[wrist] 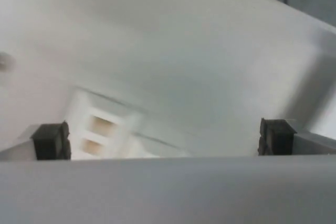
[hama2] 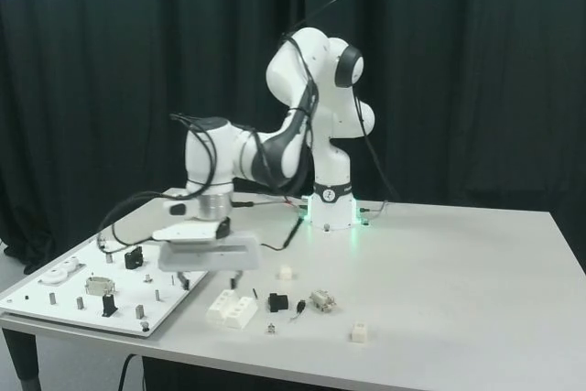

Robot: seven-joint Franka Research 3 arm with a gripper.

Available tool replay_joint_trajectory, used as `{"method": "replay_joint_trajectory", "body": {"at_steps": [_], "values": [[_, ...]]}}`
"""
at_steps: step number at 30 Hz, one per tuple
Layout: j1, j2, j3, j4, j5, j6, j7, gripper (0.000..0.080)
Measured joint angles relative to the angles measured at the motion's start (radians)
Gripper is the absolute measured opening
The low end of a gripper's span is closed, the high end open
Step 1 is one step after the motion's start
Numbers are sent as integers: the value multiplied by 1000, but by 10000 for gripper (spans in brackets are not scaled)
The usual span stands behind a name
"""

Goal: Remove large gear.

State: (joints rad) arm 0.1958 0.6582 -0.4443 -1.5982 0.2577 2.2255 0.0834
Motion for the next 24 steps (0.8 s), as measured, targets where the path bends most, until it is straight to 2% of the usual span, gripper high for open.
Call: {"method": "replay_joint_trajectory", "body": {"at_steps": [8,24], "values": [[-103,0,0,30,-43,-2,-64,800],[-333,6,-3,105,-49,-3,-288,800]]}}
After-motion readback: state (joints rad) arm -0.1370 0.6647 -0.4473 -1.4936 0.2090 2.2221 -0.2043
